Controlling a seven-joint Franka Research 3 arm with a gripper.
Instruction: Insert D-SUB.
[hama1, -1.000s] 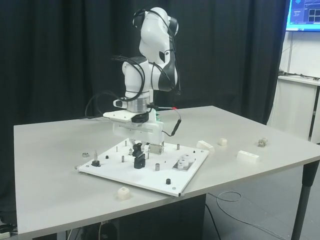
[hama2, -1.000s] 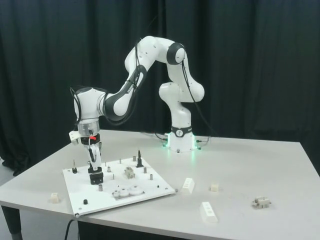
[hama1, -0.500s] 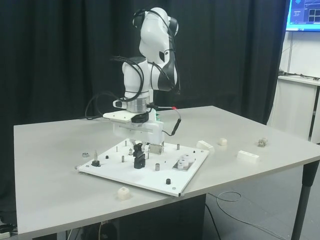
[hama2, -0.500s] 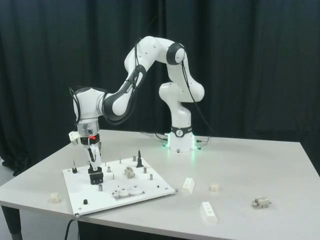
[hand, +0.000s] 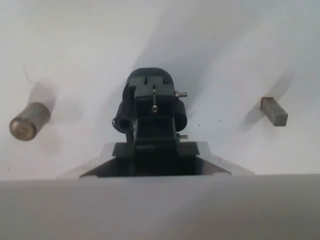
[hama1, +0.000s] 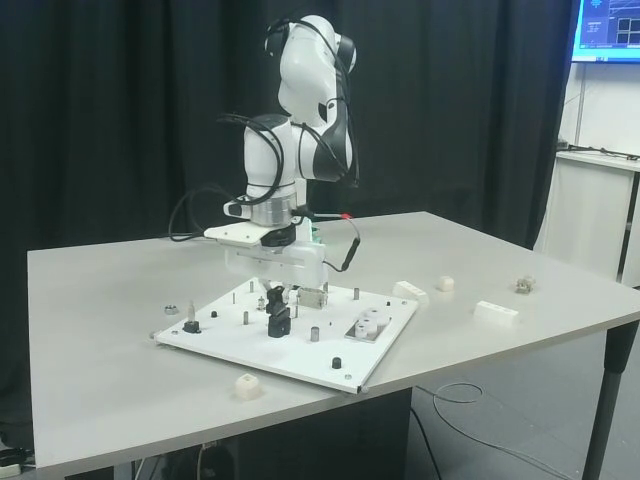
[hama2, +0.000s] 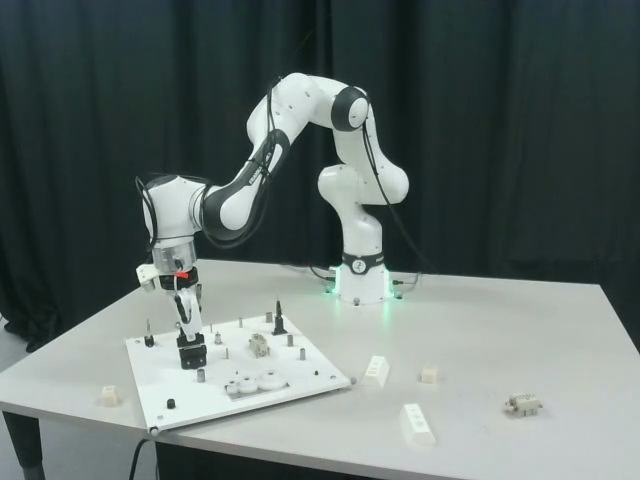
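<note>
D-SUB seating on the white square board

The tool is clamped on the black plastic D-SUB connector; press straight down, keeping it square and untilted.

Board lies on the table at its near edge in the first room view, arm base behind it; gripper hangs over the board just above the connector block. On the board: peg at one end, twin-roller fixture at the other, cylinder stub and square stub flanking the block. Off the board: small cube before it, long block, cube and metal connector well apart toward the far end.
</note>
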